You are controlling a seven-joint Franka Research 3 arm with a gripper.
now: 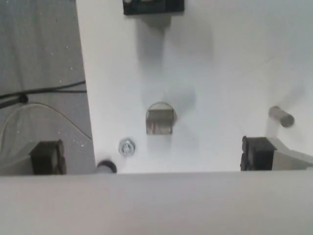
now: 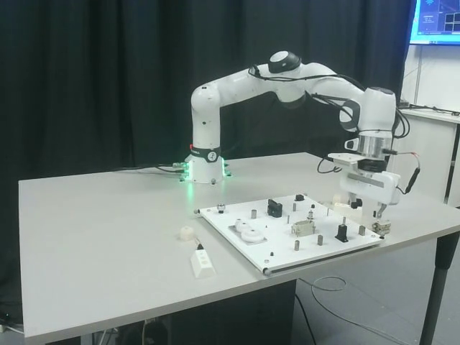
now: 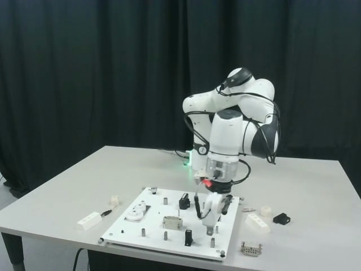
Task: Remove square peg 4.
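Note:
A short grey square peg (image 1: 159,121) stands upright in the white board (image 1: 230,63). My gripper (image 1: 152,154) hangs above it, open, and the peg lies between the two black fingertips (image 1: 48,156), apart from both. Nothing is held. In the first room view the gripper (image 2: 365,209) hovers over the board's (image 2: 237,215) corner nearest the table's right edge, just above the peg (image 2: 361,230). In the second room view the gripper (image 3: 211,226) is low over the board (image 3: 127,226), and the fingers partly hide the peg.
Near the peg stand a round grey pin (image 1: 281,116), a bolt head (image 1: 127,147) and a black part (image 1: 153,6). Cables (image 1: 44,90) lie on the grey table beside the board. Off the board are a white block (image 3: 256,222), a black piece (image 3: 281,218) and a connector (image 3: 251,248).

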